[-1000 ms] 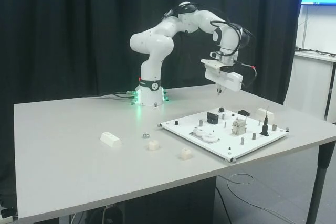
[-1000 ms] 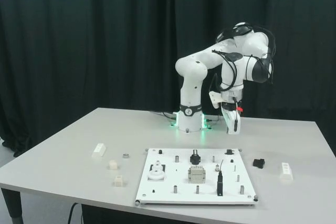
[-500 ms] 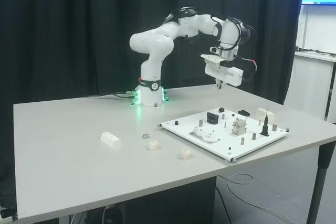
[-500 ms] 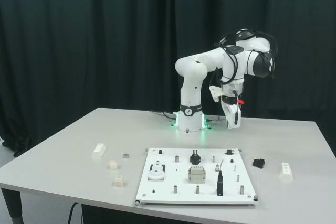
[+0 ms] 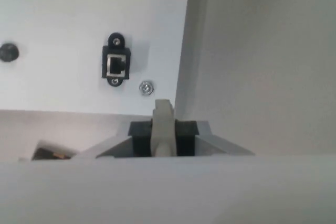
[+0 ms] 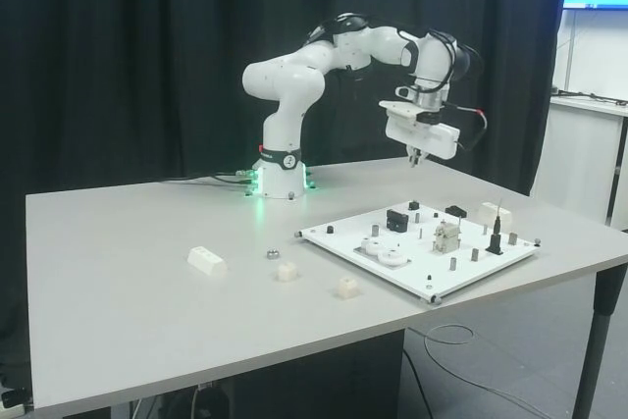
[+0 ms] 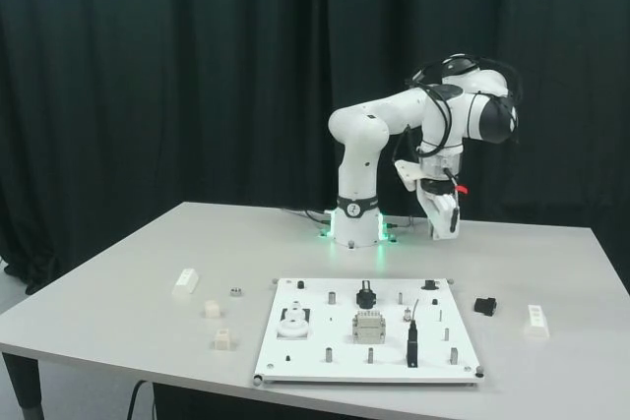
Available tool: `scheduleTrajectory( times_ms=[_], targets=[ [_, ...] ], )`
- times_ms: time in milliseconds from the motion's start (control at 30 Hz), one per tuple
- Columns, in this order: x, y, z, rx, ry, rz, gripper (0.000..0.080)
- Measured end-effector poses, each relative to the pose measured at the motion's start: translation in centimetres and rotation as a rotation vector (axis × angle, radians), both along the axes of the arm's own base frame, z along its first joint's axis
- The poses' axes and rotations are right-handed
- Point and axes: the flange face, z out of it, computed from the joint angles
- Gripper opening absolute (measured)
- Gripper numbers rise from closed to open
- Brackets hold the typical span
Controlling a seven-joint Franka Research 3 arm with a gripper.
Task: Place Ethernet.
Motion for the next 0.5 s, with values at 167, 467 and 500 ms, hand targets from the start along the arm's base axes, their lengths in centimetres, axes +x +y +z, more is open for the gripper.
scheduleTrajectory(
  times_ms=[167,467,500],
  targets=[
    [0.2,1.5,0.2,0.001,-0.006,0.041,0.0078],
    [0.6,5.8,-0.3,-0.007,-0.027,0.133,0.0078],
    [0.6,6.3,-0.5,-0.008,-0.029,0.145,0.0078]
  ],
)
